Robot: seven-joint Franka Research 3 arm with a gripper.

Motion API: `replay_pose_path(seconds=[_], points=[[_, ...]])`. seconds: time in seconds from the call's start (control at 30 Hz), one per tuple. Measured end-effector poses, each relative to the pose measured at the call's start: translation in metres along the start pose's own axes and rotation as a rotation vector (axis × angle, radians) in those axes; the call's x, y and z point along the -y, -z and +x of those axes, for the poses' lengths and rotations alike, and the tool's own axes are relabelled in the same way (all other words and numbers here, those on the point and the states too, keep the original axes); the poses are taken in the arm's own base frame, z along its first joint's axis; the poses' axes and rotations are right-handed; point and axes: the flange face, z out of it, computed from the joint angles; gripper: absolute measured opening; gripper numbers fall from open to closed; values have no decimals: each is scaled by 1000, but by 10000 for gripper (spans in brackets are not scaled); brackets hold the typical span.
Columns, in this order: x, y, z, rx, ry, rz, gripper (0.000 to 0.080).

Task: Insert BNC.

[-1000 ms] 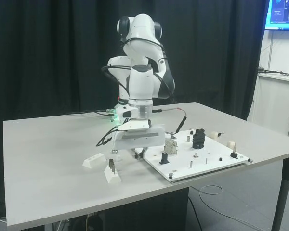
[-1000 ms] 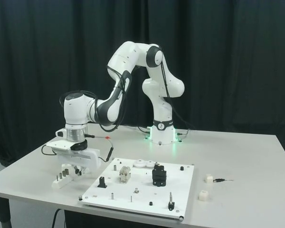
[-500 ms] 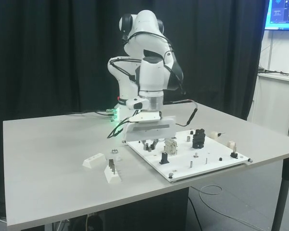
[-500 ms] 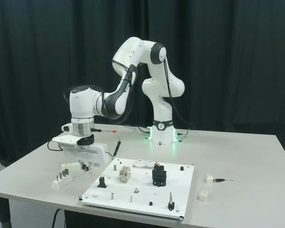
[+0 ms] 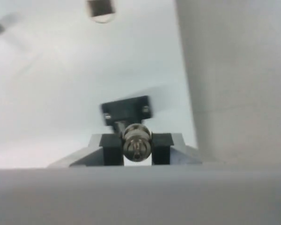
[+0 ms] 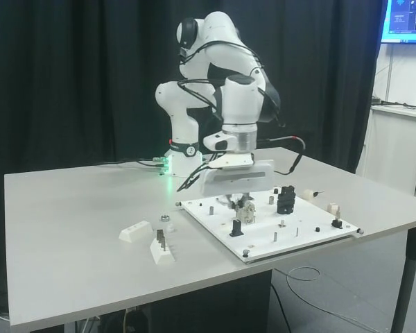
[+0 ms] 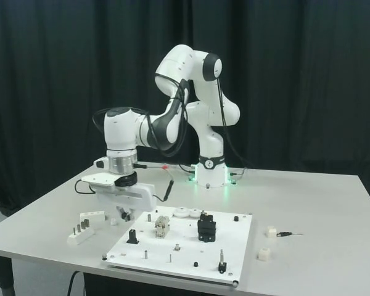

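Under the wrist cam, the gripper [image 5: 137, 145] is clamped on a metal BNC plug [image 5: 137, 142], two black fingers [image 5: 111, 148] either side of it, barrel end facing the lens. Just beyond sits a small black bracket [image 5: 125, 109] on the white board [image 5: 61, 93], w/ grey table [image 5: 243, 70] off to one side. That bracket looks like the socket mount, tho I can't confirm it.

From the first room view, the arm has the gripper [image 6: 237, 201] low over the near-left part of the white board [image 6: 312, 239], close to the black bracket [image 6: 236, 227] and a little grey block [image 6: 247, 211] beside it. White holders [image 6: 161, 248] lie on the table [image 6: 69, 208] well apart, left of the board. Plug itself is too small to pick out here.

From the second room view, the gripper [image 7: 124, 214] hangs at the board's [image 7: 234, 253] back-left edge, black bracket [image 7: 132, 236] just in front.

To do this step well, I'd say: line the plug axis up dead straight w/ the socket before pushing, go slow, then twist to lock the bayonet. Any tilt and it'll likely jam or scrape.

Vs a sec ago: the gripper was down by the white holders off the board; it's since lifted and swung across over the board. Holders and board parts look unmoved.
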Motion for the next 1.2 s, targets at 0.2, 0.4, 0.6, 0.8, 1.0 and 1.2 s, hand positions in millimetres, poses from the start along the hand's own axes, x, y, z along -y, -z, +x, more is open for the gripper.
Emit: replay_pose_path(seconds=[0.2, 0.4, 0.6, 0.8, 1.0, 1.2], points=[[18, 1, -17, 2, -3, 0, 124], [34, 0, -35, 4, -27, -2, 124], [48, -2, -52, 6, -55, -4, 124], [62, -3, -69, 5, -90, -3, 124], [74, -4, -84, 0, -125, 3, 124], [82, -6, -95, -5, -168, 8, 124]])
